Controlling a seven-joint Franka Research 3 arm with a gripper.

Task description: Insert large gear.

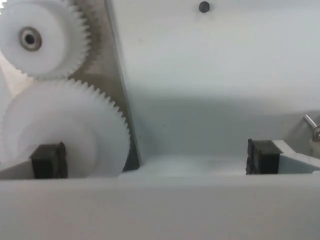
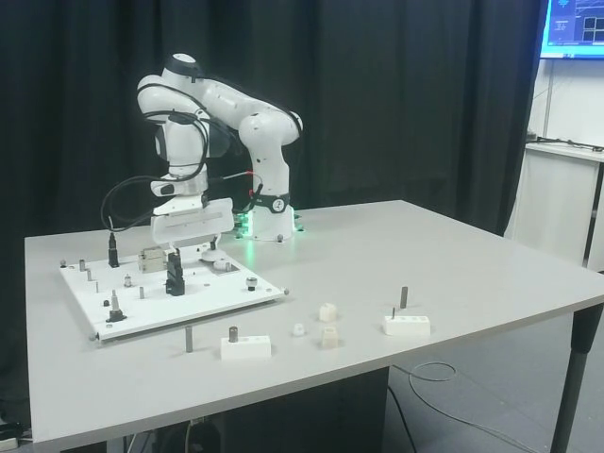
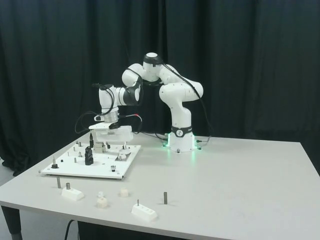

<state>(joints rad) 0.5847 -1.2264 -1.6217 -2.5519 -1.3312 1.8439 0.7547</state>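
Wrist view: my tool (image 1: 155, 160) is wide open, its two black fingertips (image 1: 48, 161) far apart and nothing held between them. The large gear (image 1: 70, 127), white, lies flat on the white board (image 1: 210, 75), partly behind one fingertip, not gripped. A second white gear (image 1: 42, 37) sits just beside it, teeth touching or nearly so, with a metal pin through its hub; I can't tell if the large gear is on a pin, its centre is hidden. A black dot (image 1: 204, 7) marks the board farther off, and a small metal peg (image 1: 310, 121) shows near the other fingertip. First room view: my white arm (image 2: 203, 113) bends over the board (image 2: 170, 293) on the grey worktop (image 2: 377, 274), tool (image 2: 189, 236) low over its far part; the gear itself is too small to make out. Loose white blocks (image 2: 245, 347) and small parts (image 2: 327, 313) lie on the worktop in front of the board. Second room view: the tool (image 3: 110, 134) hangs just above the board (image 3: 90, 165), a black fixture (image 3: 88, 155) standing near it; more white blocks (image 3: 73, 194) sit at the worktop's near edge.
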